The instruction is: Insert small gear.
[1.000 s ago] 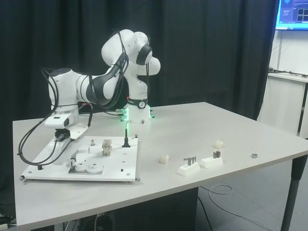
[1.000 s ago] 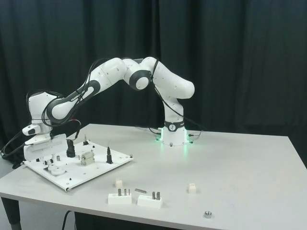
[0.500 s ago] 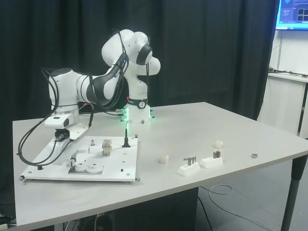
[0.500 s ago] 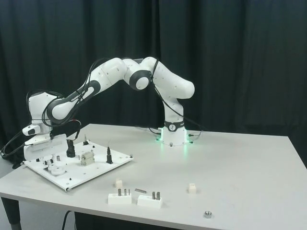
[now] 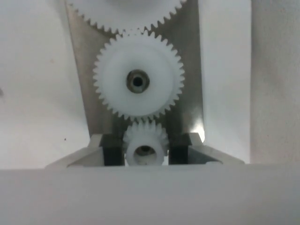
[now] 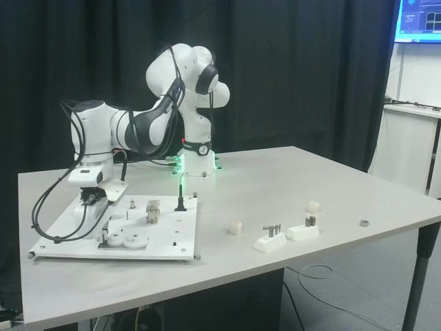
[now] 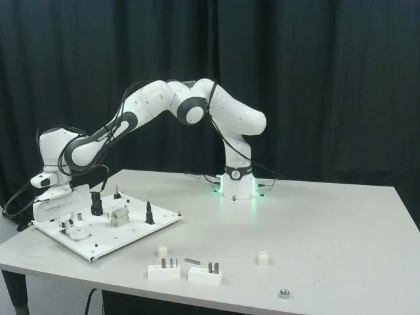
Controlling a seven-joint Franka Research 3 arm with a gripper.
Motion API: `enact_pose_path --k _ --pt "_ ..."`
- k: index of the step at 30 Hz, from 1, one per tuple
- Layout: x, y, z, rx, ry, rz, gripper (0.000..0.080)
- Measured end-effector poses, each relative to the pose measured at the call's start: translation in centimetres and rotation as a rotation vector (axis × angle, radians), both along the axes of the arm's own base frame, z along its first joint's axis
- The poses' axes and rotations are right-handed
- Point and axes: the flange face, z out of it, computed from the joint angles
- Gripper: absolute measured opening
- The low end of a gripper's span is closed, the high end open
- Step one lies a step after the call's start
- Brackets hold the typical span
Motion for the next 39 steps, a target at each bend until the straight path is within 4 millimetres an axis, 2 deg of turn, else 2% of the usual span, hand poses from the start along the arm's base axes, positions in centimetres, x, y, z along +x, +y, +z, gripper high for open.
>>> enact_pose_path --k 8,23,29,39 --pt "0.01 0.04 0.02 0.000 0.003 -0.006 0.0199" --pt "-0.04 0.04 -0.15 0.004 0.010 -0.228 0.0199" --pt "-0.02 0.06 -0.15 0.003 0.010 -0.213 0.0199" --pt "0.03 0.07 -0.33 0.000 0.003 -0.018 0.0199"
